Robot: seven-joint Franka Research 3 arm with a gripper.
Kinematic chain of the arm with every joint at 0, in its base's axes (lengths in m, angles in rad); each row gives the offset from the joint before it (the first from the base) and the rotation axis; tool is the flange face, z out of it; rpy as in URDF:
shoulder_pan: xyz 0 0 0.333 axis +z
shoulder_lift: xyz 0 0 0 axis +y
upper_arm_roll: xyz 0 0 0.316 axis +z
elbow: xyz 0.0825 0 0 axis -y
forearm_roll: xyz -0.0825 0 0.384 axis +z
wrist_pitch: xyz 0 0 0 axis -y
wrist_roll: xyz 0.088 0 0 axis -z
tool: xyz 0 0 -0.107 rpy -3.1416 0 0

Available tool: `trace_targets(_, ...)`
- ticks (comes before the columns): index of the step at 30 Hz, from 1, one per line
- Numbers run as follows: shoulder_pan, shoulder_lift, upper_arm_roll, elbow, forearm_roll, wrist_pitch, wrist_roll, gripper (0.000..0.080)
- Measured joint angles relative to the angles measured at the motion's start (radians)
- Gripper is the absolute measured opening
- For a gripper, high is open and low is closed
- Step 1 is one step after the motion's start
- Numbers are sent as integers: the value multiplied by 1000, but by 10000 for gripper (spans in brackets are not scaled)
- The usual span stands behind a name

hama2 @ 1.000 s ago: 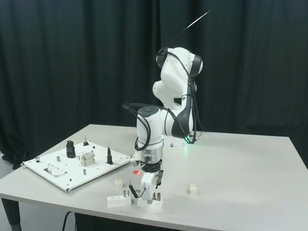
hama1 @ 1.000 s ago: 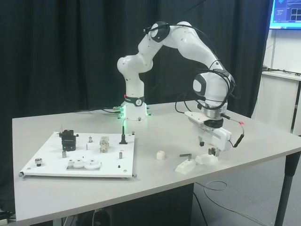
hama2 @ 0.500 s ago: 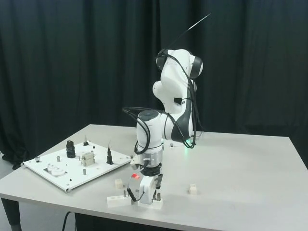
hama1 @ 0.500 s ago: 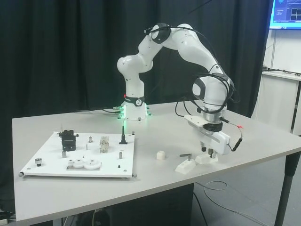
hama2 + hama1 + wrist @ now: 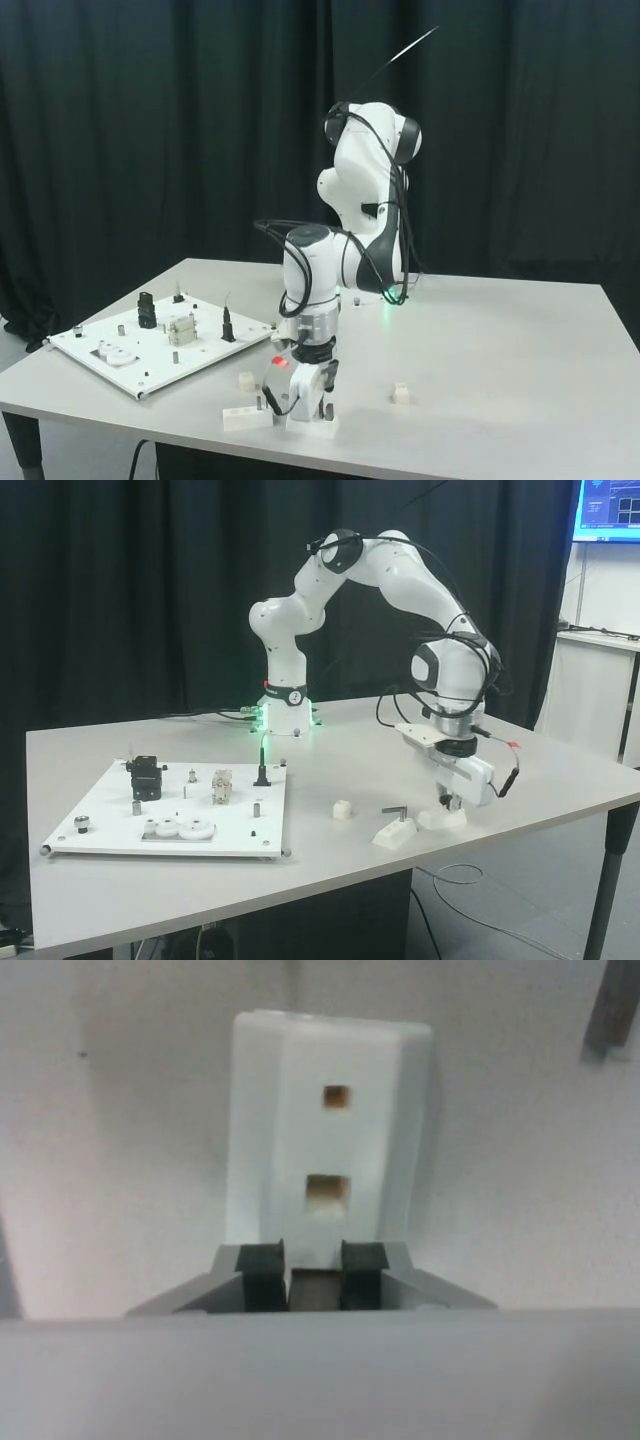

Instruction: Pick square peg 3.

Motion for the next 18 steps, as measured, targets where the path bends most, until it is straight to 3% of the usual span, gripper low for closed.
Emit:
trace_targets(1,0,0,-1,5,0,-4,0,116)
trace_targets(18,12,-13,-46,90,-7,-154,0,117)
